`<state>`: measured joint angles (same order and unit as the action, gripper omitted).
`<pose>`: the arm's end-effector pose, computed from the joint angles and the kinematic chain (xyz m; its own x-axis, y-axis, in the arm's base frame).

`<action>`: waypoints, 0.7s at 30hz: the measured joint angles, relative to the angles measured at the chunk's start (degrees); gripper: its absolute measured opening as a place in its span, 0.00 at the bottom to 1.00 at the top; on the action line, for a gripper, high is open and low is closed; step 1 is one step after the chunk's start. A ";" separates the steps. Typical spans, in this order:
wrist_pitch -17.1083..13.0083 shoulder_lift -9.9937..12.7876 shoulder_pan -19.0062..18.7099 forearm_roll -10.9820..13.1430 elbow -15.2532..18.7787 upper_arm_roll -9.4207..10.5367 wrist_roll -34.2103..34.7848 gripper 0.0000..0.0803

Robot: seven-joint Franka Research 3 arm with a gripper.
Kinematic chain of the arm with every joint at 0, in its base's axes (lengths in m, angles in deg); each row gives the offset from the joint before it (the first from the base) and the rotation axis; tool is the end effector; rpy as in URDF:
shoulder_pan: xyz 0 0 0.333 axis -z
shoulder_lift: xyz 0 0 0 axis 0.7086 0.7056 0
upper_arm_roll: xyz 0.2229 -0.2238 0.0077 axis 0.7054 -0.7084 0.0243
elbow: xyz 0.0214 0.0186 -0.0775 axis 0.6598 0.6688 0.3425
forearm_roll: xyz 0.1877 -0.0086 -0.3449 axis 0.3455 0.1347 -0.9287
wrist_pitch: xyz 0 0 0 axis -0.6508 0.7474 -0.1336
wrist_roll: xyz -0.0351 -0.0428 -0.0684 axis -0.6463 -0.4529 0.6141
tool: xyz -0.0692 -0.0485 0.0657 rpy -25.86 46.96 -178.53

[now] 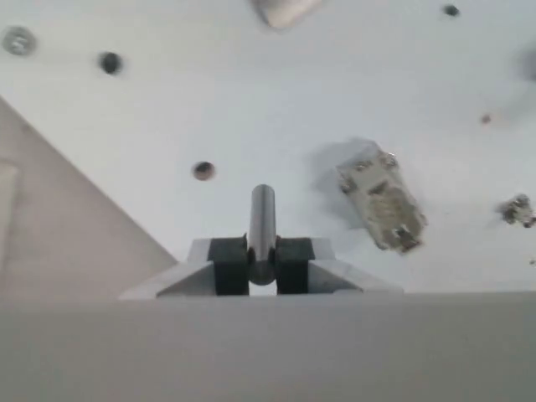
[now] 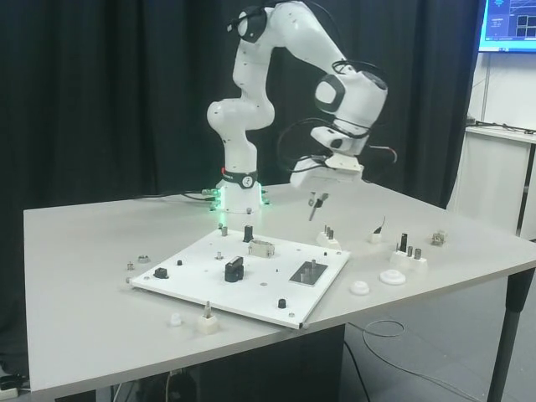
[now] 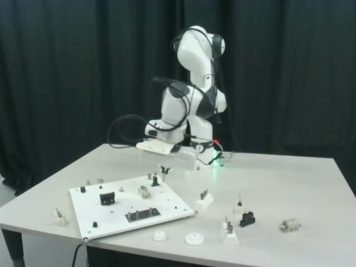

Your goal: Insert round peg 2.

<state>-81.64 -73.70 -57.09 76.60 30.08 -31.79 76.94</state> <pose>0.5737 -0.0078 0.3259 0.7764 -0.6294 -0.0324 -0.5841 -0.7381 0.3377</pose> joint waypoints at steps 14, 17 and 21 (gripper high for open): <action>-3.34 -4.28 6.44 -1.77 5.21 -0.41 -3.17 0.08; -3.49 -4.81 7.75 -1.77 5.86 -0.84 -3.33 0.08; -3.52 -5.23 9.33 -1.77 6.19 -1.72 -4.89 0.08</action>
<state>-85.17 -78.93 -47.76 74.83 36.27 -33.51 72.05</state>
